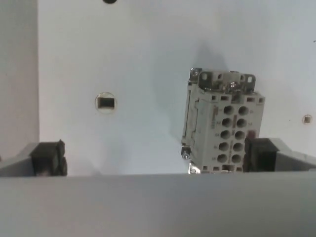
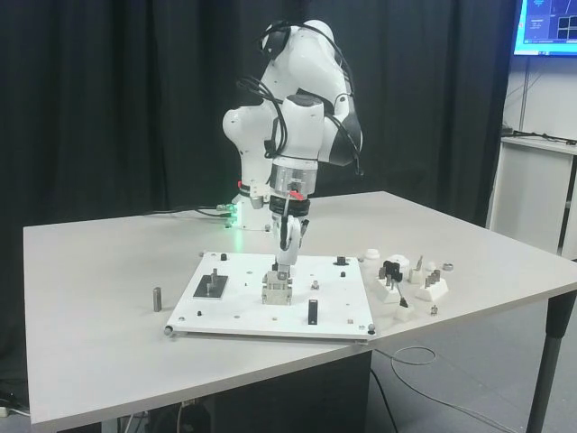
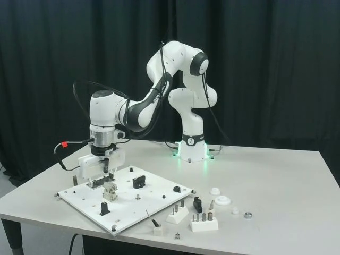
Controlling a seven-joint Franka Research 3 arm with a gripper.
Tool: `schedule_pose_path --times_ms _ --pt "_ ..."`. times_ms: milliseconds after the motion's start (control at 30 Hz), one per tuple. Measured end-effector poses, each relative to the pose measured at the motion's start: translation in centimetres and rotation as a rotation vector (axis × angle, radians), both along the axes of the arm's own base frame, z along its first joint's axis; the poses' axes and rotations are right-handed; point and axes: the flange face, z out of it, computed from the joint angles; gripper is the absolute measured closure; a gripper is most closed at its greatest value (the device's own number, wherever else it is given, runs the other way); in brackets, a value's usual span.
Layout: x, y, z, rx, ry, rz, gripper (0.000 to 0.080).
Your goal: Insert waterproof.
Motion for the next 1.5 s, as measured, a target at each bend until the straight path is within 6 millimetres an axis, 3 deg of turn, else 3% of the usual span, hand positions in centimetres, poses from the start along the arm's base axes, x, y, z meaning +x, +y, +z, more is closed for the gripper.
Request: schedule_pose_path --times_ms 900,1500 --pt "-0.7 -0.4 -1.9 -0.021 -0.036 -0.006 0.0003" --pt "-0.6 -0.4 -2.0 -0.024 -0.045 -0.006 0.0003"
